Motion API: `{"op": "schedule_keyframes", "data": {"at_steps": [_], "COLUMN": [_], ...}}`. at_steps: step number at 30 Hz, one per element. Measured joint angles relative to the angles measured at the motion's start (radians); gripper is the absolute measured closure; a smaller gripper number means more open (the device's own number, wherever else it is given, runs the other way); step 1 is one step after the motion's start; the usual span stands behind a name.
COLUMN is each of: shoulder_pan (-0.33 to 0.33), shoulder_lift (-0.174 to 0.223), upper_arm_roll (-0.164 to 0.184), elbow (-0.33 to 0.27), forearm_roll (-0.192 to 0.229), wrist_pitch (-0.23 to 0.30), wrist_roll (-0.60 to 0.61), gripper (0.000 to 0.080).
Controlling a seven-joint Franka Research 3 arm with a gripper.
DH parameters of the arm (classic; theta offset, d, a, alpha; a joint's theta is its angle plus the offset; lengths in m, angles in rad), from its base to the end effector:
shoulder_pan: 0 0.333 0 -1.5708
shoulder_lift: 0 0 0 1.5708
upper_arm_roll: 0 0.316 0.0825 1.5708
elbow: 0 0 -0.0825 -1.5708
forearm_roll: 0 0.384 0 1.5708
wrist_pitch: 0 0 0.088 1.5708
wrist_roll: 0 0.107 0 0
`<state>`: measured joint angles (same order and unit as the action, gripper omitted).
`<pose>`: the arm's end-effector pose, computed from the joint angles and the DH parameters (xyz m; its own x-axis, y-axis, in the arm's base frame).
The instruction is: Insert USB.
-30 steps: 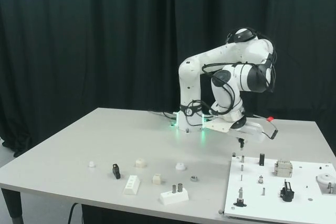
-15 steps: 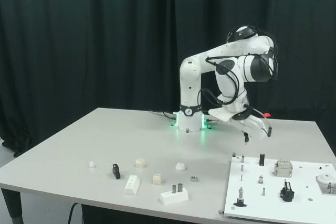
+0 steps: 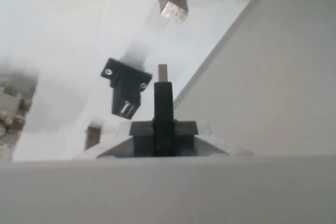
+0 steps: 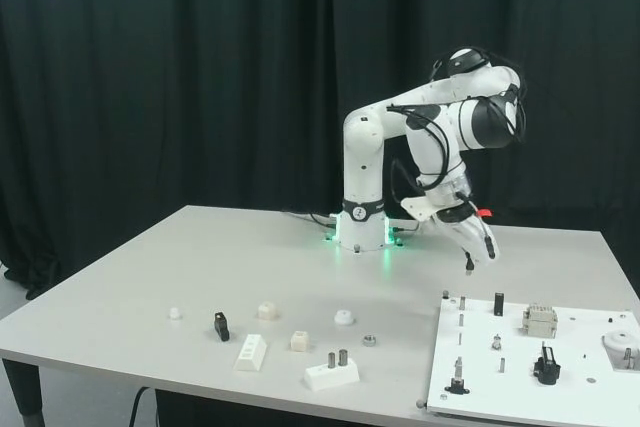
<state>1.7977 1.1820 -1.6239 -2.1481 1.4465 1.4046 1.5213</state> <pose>0.4578 0.2607 0.2949 -0.3068 -0.9202 -0.2429 -0.9233 0.2259 0.3106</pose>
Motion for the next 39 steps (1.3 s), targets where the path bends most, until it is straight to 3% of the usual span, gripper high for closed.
{"op": "schedule_keyframes", "data": {"at_steps": [10,22,39], "shoulder_pan": [0.056,0.123,0.177], "shoulder_lift": [0.001,0.001,0.001], "upper_arm_roll": [0.019,0.032,0.048], "elbow": [-0.041,-0.082,-0.151], "forearm_roll": [0.076,0.122,0.227], "wrist_pitch": [0.059,0.139,0.253], "wrist_roll": [0.144,0.295,0.328], "gripper": [0.0731,0.0731,0.0731]}}
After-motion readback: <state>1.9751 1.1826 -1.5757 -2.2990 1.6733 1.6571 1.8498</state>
